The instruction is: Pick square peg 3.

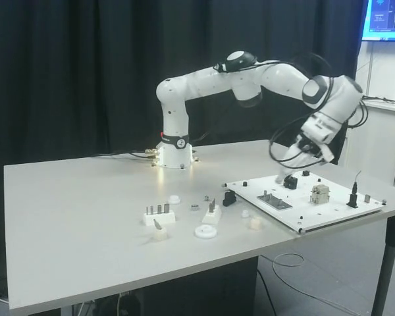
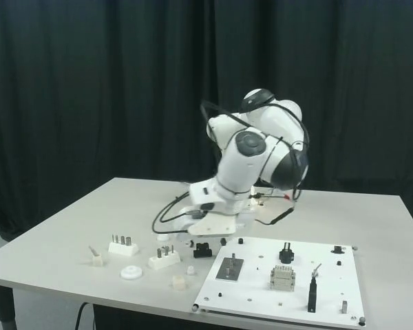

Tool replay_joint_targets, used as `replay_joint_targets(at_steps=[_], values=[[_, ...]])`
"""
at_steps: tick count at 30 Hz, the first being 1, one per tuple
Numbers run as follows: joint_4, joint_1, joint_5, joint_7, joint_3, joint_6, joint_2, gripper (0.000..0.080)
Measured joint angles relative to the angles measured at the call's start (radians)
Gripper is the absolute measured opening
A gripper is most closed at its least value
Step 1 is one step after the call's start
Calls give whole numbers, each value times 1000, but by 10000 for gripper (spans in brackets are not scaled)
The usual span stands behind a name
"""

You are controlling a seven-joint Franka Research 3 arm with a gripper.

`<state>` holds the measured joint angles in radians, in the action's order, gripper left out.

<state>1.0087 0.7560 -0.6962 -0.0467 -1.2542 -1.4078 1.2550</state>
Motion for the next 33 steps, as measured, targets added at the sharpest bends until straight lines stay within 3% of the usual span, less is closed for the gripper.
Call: replay_joint_targets(at_steps=[5,8,13,19,28,33], values=[[111,37,-83,-48,-89,-10,39,800],[203,71,-119,-74,-130,-43,56,800],[357,132,-133,-160,-148,-140,55,800],[492,192,-142,-188,-163,-248,52,800],[600,233,-143,-207,-183,-349,47,800],[643,235,-165,-398,-195,-383,45,800]])
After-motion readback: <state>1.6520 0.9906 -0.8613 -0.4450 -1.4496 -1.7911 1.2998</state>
